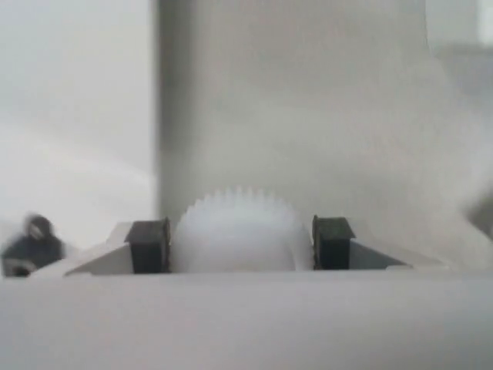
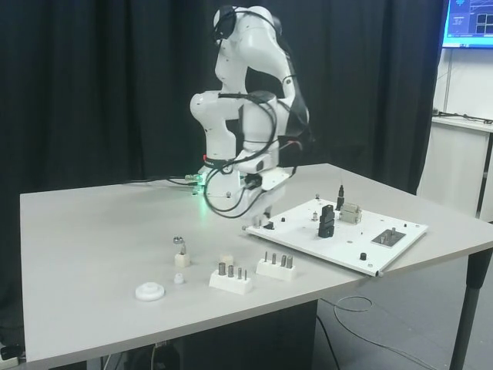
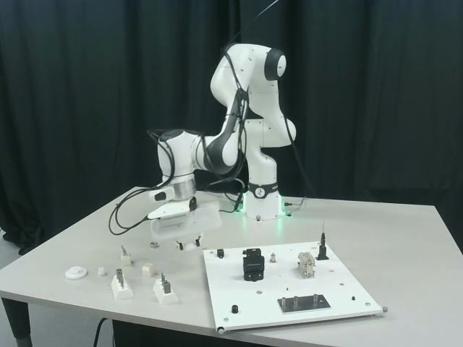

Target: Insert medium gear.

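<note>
Black fingertip pads sit nearest the wrist camera, one on each side of a white toothed gear, and both press against its rim, so the hand is clamped on the medium gear. Behind the gear only a pale blurred surface shows, with a small dark object off to one side that cannot be identified.

From the first room view, the white arm bends low and the hand hangs just above the near corner of the white assembly board. The gear itself is hidden here. My reading is that the carry step is in hand: the gear is held but not yet seated. Next the hand must find the gear's shaft on the board, line the bore over it and lower straight.

In the second room view, the hand hovers beside the board's corner. On the board, a black block and a thin upright pin stand well apart from the hand. Beside the board, on the grey table, small white peg holders and a white disc lie clear of the path.
</note>
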### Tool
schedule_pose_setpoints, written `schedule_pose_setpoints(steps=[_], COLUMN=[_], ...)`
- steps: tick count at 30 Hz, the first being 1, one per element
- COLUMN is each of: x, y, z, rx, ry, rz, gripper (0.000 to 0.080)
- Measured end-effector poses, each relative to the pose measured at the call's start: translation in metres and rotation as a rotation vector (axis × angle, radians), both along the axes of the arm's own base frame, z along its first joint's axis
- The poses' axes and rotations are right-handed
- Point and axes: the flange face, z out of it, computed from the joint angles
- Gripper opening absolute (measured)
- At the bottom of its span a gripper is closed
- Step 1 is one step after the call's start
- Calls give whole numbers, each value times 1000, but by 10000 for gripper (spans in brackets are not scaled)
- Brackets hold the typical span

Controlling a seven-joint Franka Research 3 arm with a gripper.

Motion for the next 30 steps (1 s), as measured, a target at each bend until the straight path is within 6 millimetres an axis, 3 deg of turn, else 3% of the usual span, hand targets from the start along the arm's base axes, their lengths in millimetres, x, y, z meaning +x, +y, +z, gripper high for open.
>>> schedule_pose_setpoints(steps=[17,30], x=[46,68], y=[75,139], z=[51,77], rx=[20,21], ry=[-11,-47], rz=[-70,-51], gripper=[397,397])
